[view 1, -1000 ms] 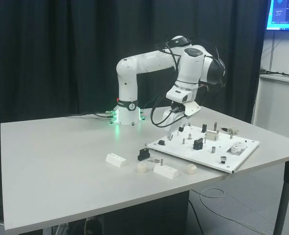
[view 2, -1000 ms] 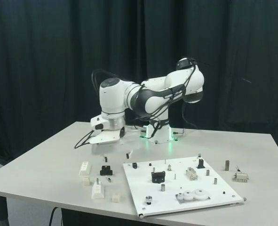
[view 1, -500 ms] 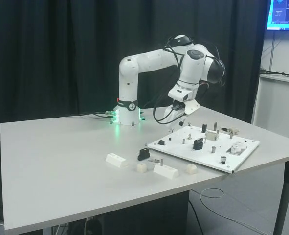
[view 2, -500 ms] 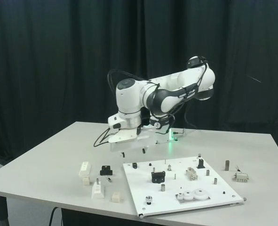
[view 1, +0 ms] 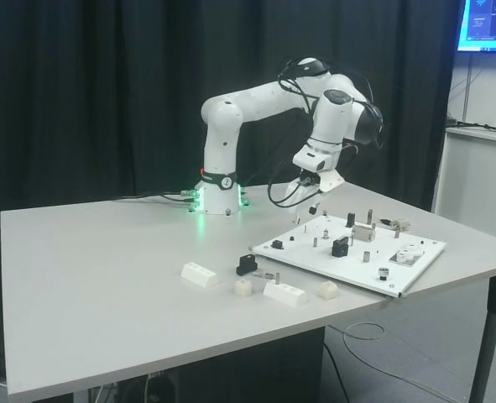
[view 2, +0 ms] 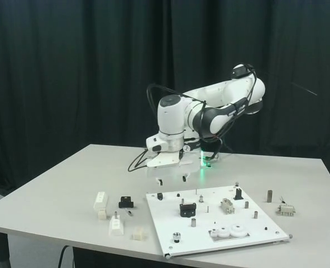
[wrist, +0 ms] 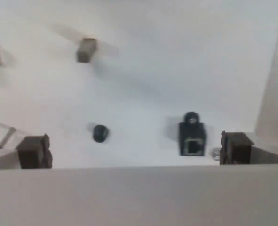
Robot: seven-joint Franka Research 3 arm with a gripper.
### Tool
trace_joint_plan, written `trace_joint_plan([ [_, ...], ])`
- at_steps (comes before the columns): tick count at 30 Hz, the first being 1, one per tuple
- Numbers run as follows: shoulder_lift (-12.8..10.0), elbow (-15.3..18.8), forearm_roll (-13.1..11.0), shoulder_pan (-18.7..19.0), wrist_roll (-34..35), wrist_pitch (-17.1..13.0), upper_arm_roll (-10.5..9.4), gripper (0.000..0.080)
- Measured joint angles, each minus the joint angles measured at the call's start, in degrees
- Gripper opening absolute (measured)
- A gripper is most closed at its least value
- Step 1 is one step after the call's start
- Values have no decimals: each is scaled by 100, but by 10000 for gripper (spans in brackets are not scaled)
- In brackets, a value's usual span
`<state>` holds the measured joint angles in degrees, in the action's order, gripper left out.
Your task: Remove round peg 1.
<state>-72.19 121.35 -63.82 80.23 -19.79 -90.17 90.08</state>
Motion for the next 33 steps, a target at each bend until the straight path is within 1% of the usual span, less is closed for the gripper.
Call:
trace_joint_plan([
  [6,69,298,-82,353,213,-145,0,800],
  [16,81,712,-256,719,351,-161,-11,800],
  [22,81,1004,-360,942,350,-222,-71,800],
  [28,82,1288,-486,1248,337,-409,-147,800],
  [33,86,1510,-564,1585,340,-642,-197,800],
])
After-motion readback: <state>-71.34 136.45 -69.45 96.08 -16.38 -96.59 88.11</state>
